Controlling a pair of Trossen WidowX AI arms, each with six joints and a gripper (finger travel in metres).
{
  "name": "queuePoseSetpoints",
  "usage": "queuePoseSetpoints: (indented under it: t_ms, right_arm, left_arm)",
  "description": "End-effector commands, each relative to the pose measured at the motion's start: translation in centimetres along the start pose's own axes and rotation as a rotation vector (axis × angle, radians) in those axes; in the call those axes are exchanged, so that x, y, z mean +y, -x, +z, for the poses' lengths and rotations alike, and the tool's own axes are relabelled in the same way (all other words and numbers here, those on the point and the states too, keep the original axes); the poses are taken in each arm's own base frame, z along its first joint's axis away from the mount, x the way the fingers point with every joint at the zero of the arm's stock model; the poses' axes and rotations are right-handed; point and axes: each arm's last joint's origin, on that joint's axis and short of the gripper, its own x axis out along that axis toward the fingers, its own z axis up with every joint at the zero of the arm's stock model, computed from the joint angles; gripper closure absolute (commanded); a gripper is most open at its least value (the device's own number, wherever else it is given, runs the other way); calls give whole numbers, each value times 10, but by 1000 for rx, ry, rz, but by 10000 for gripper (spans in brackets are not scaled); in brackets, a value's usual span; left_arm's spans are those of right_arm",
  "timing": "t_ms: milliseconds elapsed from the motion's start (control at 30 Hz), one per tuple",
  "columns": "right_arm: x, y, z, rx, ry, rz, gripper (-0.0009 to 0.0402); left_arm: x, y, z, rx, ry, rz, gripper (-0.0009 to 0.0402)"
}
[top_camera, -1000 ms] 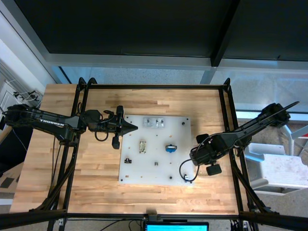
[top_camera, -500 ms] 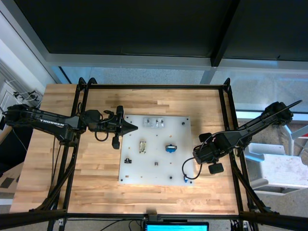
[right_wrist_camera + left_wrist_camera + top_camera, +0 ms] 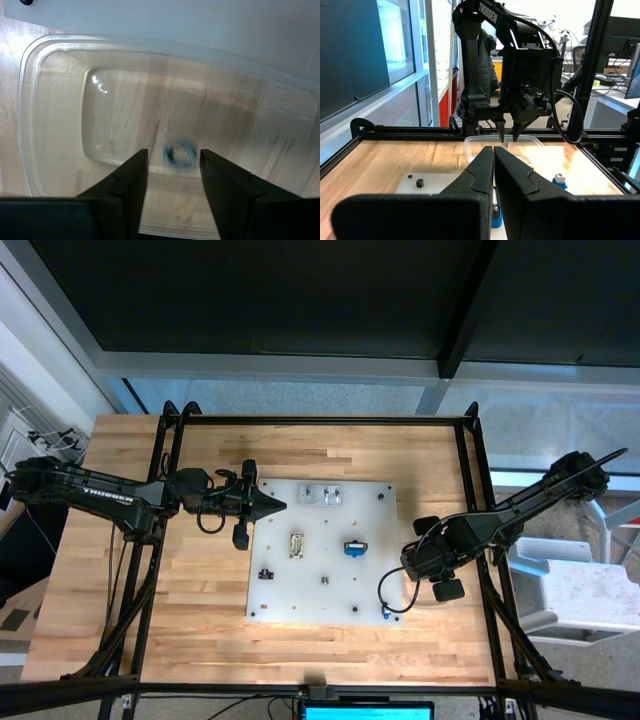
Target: Unfasten the M12 fastener and place in the container
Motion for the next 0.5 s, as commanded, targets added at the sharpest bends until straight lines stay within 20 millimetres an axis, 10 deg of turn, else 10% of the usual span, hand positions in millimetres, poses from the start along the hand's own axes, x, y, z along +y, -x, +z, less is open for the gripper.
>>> queuePoseSetpoints:
  t_ms: [33,500]
  right_arm:
    - [0,0,0,2,0,2,210]
    - [0,0,0,2,0,2,181]
  left_arm:
    - [0,0,0,0,0,0,393]
    - [0,0,0,0,0,0,393]
